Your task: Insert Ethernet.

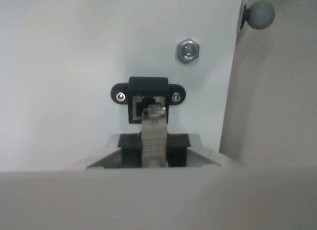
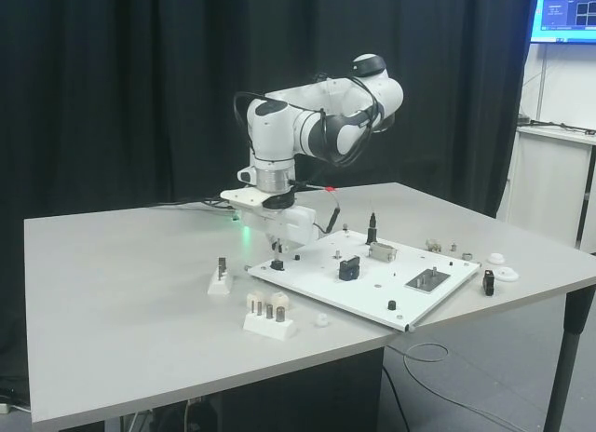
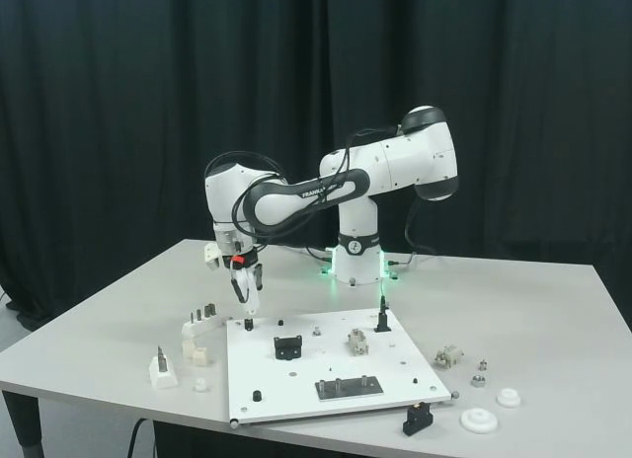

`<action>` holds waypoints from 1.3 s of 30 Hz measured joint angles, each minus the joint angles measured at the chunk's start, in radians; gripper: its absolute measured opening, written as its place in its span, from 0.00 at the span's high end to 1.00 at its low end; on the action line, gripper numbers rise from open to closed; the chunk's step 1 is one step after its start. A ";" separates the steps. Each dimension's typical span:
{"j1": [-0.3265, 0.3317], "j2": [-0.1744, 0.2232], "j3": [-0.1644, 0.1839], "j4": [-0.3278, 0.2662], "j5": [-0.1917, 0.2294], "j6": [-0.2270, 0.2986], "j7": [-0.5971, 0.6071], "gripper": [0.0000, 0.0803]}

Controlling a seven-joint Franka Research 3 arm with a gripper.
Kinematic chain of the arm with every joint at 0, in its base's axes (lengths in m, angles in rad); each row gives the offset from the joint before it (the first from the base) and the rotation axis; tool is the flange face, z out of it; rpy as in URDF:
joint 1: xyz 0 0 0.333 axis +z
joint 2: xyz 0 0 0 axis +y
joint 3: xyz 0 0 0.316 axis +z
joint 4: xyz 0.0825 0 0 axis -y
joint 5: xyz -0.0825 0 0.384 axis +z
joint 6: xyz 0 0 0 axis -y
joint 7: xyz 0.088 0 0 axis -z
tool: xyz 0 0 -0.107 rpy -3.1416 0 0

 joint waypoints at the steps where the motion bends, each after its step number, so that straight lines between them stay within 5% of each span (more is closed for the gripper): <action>1: 0.000 0.000 0.000 0.000 0.000 0.000 0.000 0.88; 39: -0.004 0.000 0.002 0.002 0.014 0.005 -0.010 0.88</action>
